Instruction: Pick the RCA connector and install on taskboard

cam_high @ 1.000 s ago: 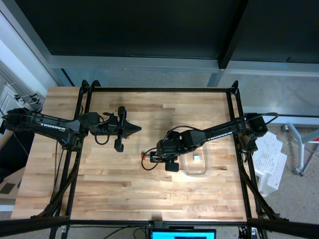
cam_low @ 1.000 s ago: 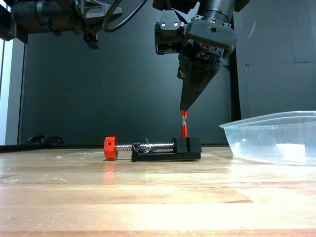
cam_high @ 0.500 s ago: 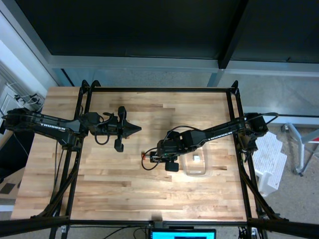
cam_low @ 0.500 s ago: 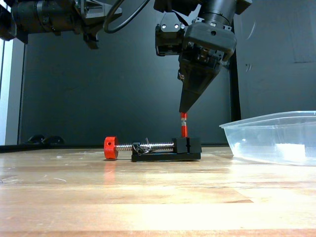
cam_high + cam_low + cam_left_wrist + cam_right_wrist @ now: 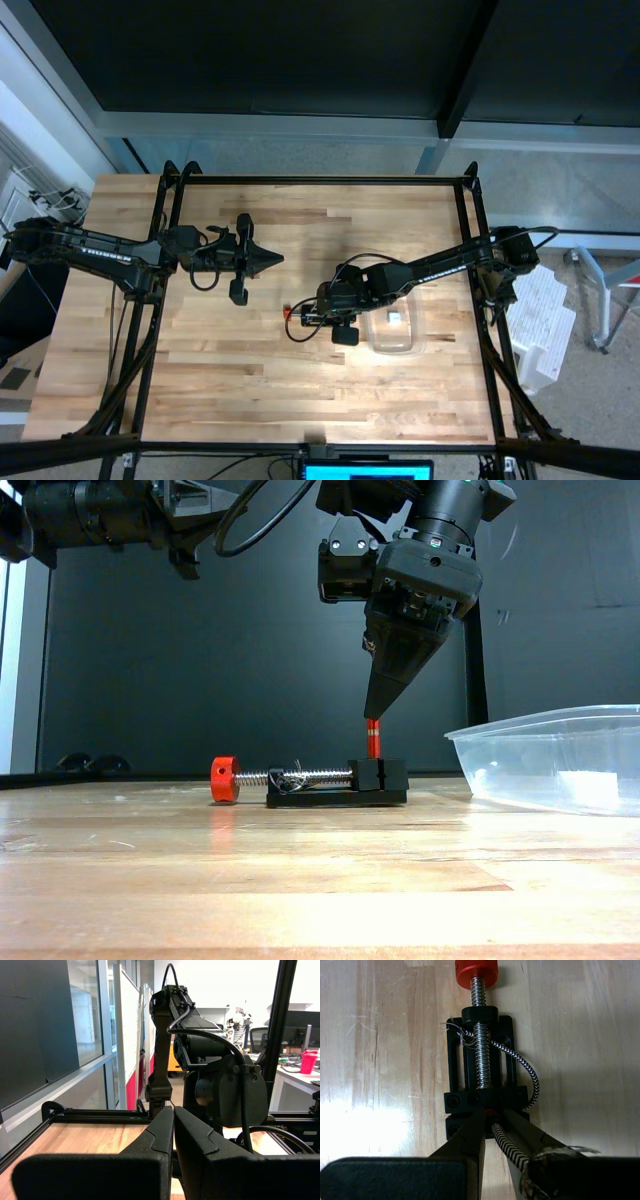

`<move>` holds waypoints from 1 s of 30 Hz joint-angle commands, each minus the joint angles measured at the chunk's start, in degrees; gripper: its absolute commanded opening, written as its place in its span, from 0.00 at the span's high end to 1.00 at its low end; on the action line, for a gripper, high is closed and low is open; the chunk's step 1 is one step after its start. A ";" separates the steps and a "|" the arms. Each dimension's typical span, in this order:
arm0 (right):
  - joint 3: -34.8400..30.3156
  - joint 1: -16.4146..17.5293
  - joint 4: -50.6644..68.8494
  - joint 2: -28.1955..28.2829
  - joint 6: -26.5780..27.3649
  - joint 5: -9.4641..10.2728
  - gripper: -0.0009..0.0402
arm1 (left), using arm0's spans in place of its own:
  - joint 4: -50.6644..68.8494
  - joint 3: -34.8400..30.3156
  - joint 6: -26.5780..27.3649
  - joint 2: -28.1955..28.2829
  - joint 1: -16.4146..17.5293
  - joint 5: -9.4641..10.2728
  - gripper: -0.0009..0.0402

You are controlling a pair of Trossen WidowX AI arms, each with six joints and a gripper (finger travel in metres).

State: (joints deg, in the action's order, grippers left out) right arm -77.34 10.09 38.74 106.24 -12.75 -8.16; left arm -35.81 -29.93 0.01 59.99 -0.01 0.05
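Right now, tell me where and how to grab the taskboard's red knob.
Grip the red knob by its round rim, from straight above: it sits low on the table at the end of the horizontal screw, clear of the taskboard's black frame. The right gripper, shut on the red plug at the opposite end, is nearest; the left gripper hangs shut, off to the left.

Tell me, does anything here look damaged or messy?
Yes: the braided cable by the right gripper, shut on the red plug standing on the taskboard, shows frayed loose strands. Left gripper hangs shut, far left.
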 commanded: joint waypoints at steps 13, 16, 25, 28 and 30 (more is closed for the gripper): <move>0.15 -0.09 0.07 0.85 -0.07 0.17 0.98 | -0.02 -0.02 0.00 0.02 0.02 -0.02 0.98; 0.15 -0.09 0.07 0.81 -0.04 0.17 0.97 | -0.02 -0.02 0.00 0.02 0.02 -0.02 0.98; -0.33 -0.09 0.39 0.35 -0.07 0.17 0.87 | -0.02 -0.02 0.00 0.02 0.00 -0.02 0.98; -1.20 -0.09 1.36 0.35 0.00 0.17 0.84 | -0.02 -0.02 -0.02 0.02 0.00 -0.02 0.98; -1.60 -0.09 1.40 0.35 0.00 0.17 0.83 | -0.02 -0.02 -0.02 0.02 0.02 -0.02 0.98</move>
State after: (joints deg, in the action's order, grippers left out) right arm -78.43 9.98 40.56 106.76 -12.78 -7.86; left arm -35.81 -29.93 0.01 59.99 -0.01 0.03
